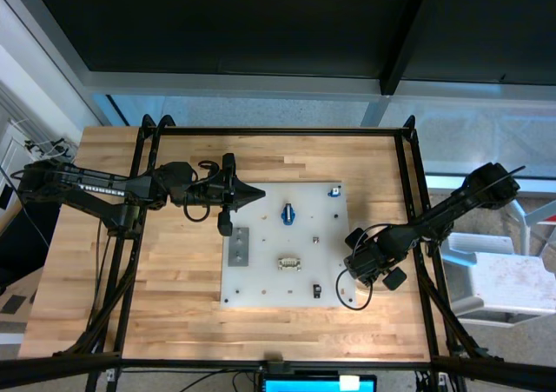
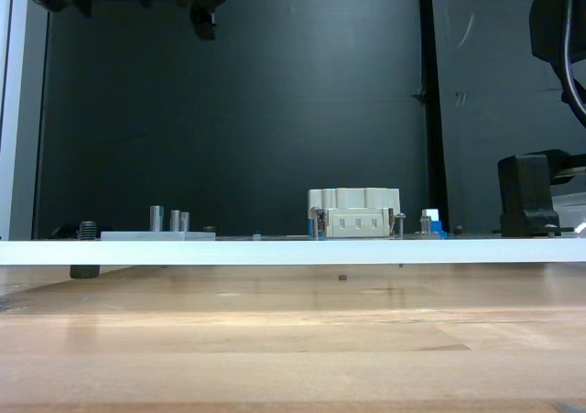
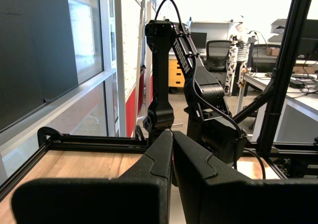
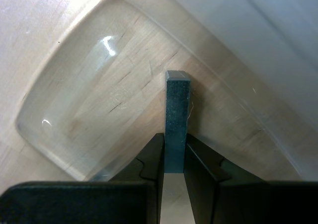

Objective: Pick the 16mm bar and place in it's hole on the taskboard

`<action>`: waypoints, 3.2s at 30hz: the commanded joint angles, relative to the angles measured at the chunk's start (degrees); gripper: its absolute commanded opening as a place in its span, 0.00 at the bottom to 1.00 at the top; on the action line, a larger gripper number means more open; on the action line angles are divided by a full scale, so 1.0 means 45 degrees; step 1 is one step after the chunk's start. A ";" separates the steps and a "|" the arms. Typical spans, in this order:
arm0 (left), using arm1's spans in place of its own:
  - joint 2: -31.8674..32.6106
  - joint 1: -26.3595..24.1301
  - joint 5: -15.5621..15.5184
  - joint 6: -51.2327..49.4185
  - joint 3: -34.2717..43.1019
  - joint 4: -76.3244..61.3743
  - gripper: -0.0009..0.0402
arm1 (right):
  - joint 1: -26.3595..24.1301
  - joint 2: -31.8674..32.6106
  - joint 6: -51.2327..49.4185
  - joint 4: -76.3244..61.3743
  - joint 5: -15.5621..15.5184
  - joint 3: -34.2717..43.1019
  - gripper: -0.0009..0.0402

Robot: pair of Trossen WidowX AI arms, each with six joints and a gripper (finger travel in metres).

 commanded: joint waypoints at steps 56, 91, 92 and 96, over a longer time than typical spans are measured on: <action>0.0000 -0.0010 0.0175 -0.0073 0.0005 0.0005 0.02 | -0.5566 -0.0087 0.2992 -0.8349 -0.0738 1.2036 0.04; 0.1593 -0.0180 0.0573 -0.2074 0.0223 -0.1069 0.52 | -0.6033 0.5668 0.2676 -0.8490 -0.0738 1.8574 0.04; 0.1593 -0.0180 0.0573 -0.2016 0.0257 -0.1083 0.51 | -0.6091 0.5765 0.2671 -0.8403 -0.0733 1.8705 0.04; 0.1593 -0.0175 0.0491 -0.1889 0.0476 -0.1841 0.50 | -0.6227 0.6251 0.2618 -0.8189 -0.0738 1.9273 0.04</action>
